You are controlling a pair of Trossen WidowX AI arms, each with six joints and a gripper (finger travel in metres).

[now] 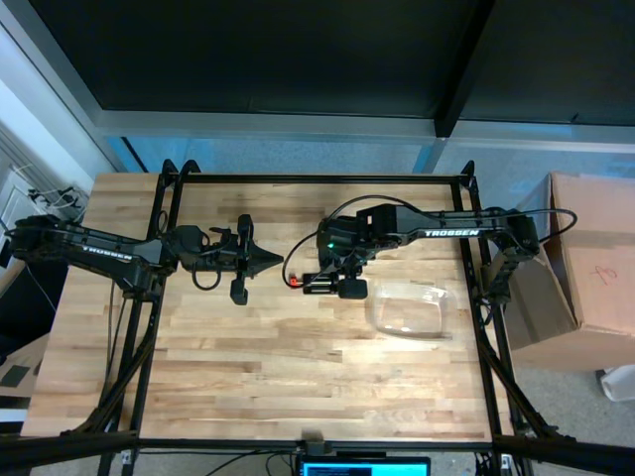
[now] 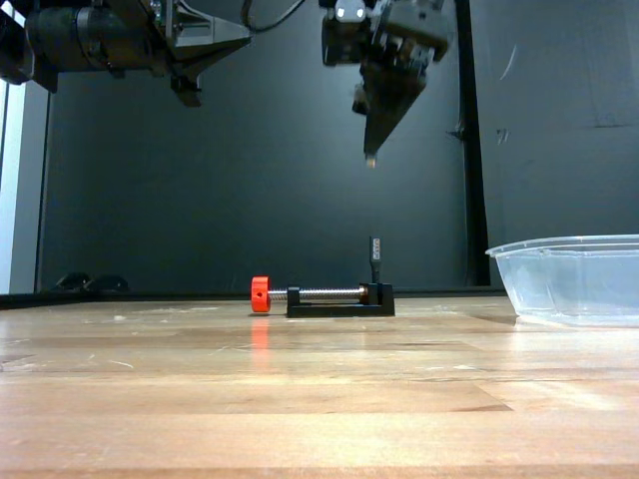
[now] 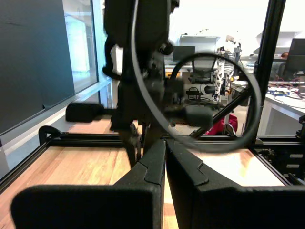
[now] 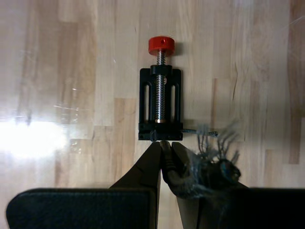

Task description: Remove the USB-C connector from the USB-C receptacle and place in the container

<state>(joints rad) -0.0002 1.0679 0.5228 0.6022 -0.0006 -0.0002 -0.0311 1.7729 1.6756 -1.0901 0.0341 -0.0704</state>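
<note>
Bright daylight ahead of the left gripper (image 3: 165,143) washes the background white, so its closed jaws read as dark, soft silhouettes. Under the right gripper (image 4: 164,145), a white glare patch burns out the table (image 4: 71,71) well to one side of the jaws. The fingers are blurred, while the wood ahead of them is sharp. The high view is evenly lit. The low view is dim above, and the red knob (image 2: 260,294) mirrors faintly on the wood.

Clamp (image 2: 339,299) on table (image 2: 300,399), USB-C connector (image 2: 375,249) upright in it; right gripper (image 2: 371,152) above the clamp, left gripper (image 1: 273,260) to its left, container (image 2: 569,279) to its right
</note>
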